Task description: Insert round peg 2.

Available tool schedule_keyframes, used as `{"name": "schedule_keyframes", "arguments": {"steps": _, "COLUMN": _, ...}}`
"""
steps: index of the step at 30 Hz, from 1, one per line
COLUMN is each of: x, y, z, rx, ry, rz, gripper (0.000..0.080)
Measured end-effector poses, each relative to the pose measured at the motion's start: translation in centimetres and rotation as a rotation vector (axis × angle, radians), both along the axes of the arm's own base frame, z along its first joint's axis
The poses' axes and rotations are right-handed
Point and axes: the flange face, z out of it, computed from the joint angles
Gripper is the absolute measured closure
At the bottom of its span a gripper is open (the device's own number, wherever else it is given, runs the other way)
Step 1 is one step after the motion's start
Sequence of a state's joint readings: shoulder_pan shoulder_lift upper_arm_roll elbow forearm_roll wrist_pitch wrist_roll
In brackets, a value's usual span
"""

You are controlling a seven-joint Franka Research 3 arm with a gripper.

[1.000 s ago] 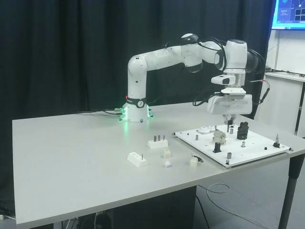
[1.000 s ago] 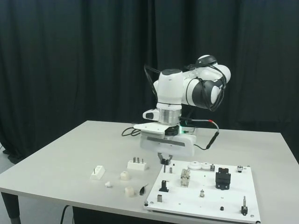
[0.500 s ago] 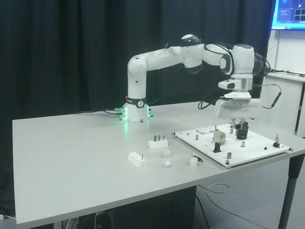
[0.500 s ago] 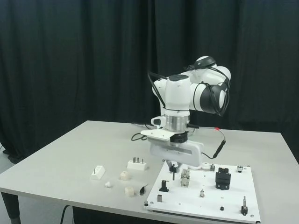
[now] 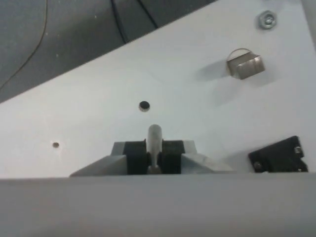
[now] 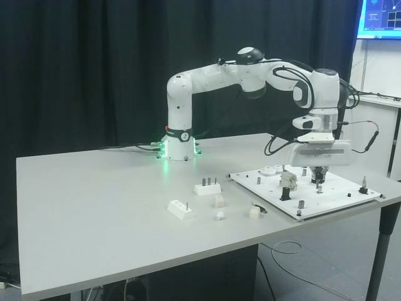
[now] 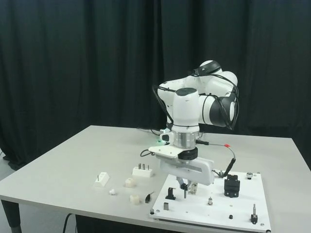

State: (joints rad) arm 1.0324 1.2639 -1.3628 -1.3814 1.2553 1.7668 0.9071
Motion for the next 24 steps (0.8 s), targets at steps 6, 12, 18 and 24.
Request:
{"name": "schedule_keyframes", "arguments": {"steps": 6, "x": 0.2, "y": 0.3, "z": -0.9, "rx": 0.011, "ry": 0.012, "rz": 0.003, "gripper": 0.0742}}
{"name": "schedule_keyframes", "arguments": {"steps": 12, "x": 0.4, "y": 0.4, "z": -1.7, "rx": 0.010, "ry": 0.019, "rz": 0.010, "gripper": 0.0742}}
{"name": "schedule_keyframes", "arguments": {"steps": 18, "x": 0.5, "y": 0.5, "z": -2.6, "rx": 0.007, "ry": 0.032, "rz": 0.018, "gripper": 0.0742}}
{"name": "schedule_keyframes", "arguments": {"steps": 24, "x": 0.7, "y": 0.8, "z": -3.3, "rx": -0.008, "ry": 0.042, "rz": 0.036, "gripper": 0.0742}}
